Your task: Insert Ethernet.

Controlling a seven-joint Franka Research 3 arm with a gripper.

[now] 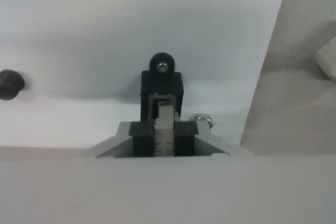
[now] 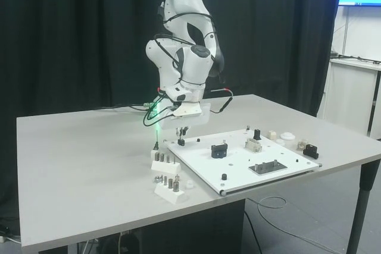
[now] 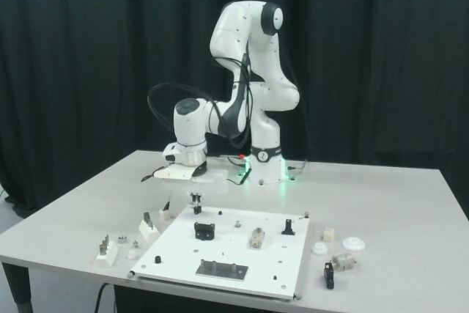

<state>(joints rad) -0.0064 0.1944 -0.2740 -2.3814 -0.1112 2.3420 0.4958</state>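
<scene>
The Ethernet plug [image 1: 164,129] is clamped in the gripper [image 1: 164,139], held just above the black socket block [image 1: 161,90] near the white board's [image 2: 238,168] back corner. If misaligned, the plug could be jammed against the socket rim or twisted in the grasp.

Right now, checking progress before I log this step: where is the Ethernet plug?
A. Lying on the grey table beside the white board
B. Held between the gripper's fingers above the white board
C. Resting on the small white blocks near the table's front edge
B: in the wrist view the Ethernet plug sits clamped between the black fingers, and the gripper hovers over the white board.
</scene>
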